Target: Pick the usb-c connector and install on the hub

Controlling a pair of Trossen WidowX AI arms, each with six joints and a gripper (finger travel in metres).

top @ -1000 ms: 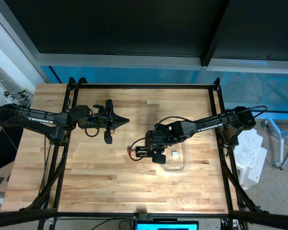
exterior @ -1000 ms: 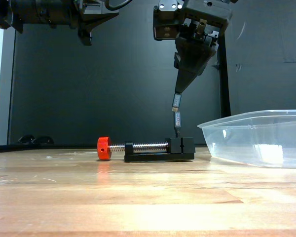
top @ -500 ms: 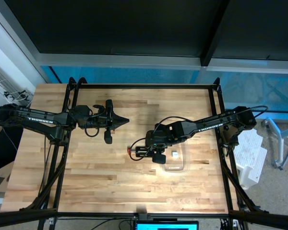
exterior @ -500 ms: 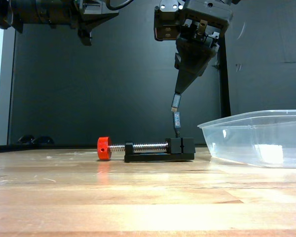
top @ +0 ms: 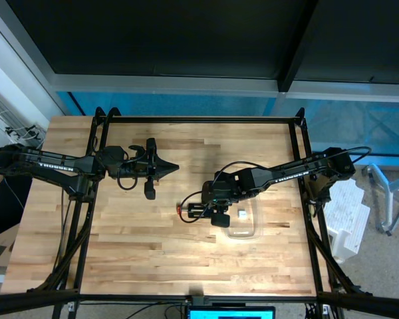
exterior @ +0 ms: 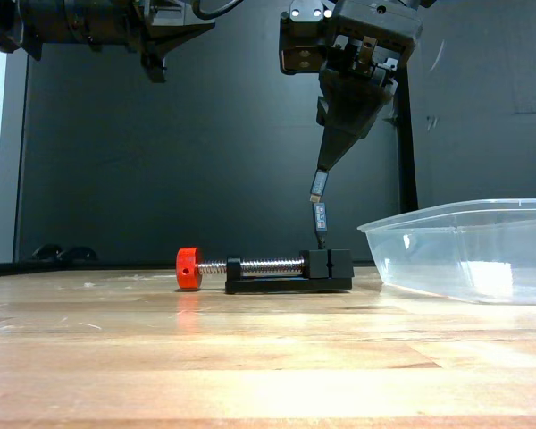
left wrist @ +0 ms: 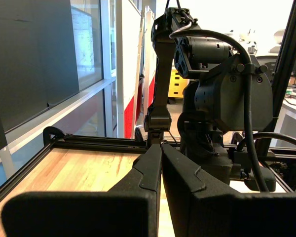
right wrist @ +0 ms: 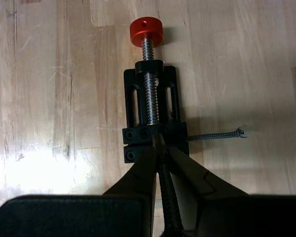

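While the left gripper (top: 173, 167) hangs well away from the work, its fingers pressed together on nothing, the job plainly belongs to the right gripper (exterior: 322, 170), the nearer arm by far. Its fingers are pinched almost closed around the usb-c connector (exterior: 317, 189), which sticks out below the fingertips with its pale metal end pointing down.

Directly beneath that end, the hub (exterior: 332, 268) lies flat on the table (top: 120, 252). A short grey post (exterior: 322, 217) rises from its block end towards the plug. Seen from table height the two ends sit just about tip to tip, and I cannot tell whether they touch.

The connector's long axis runs close to vertical but leans a little, so its end looks slightly to one side of the post, not square over it. The hub's own long axis runs along the wood, out ahead of the fingers to the orange knob (right wrist: 145, 30), and a thin braided stem (right wrist: 214, 135) lies off one flank. The clear tray (exterior: 464, 250) stands beside the gripper, apart from the hub.

To my eye the coming move is a straight push down, and it depends on getting the plug upright over the post first. Pressed at a lean, it could jam or skid off.
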